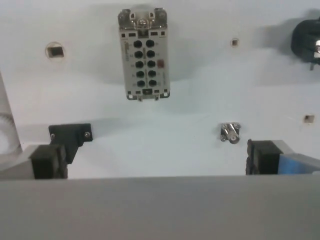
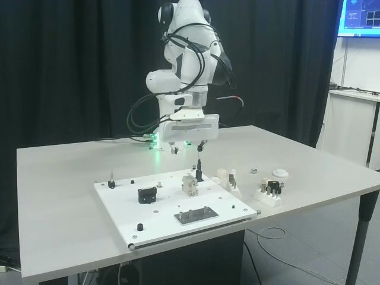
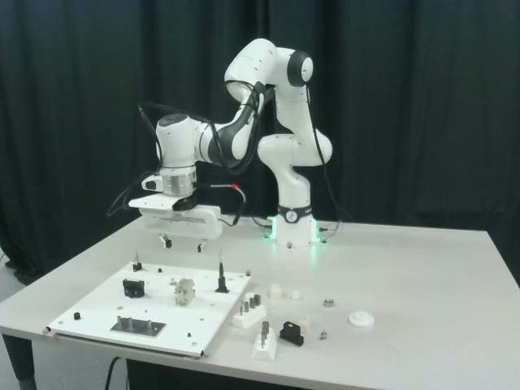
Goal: Pick BNC.
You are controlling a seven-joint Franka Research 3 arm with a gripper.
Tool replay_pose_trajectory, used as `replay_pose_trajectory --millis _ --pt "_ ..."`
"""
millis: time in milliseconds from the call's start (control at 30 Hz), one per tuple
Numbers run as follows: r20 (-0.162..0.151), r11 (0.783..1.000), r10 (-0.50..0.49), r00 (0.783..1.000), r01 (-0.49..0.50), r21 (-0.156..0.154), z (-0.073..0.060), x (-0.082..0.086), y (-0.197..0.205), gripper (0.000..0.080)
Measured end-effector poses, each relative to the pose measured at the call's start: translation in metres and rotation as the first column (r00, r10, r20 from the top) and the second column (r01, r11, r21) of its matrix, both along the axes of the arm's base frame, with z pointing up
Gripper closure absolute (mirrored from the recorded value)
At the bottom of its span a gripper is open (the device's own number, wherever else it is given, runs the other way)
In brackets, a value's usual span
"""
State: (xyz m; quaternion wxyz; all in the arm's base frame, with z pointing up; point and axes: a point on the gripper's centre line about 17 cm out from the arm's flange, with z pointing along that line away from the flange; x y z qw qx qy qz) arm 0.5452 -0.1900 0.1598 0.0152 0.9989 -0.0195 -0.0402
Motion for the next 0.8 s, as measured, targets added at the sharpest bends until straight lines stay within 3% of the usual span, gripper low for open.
replay_pose_trajectory --millis 800 --pt "0.032 1.0 0.001 0.999 -0.001 -0.003 -0.0095 -0.0011 0.0035 0.0003"
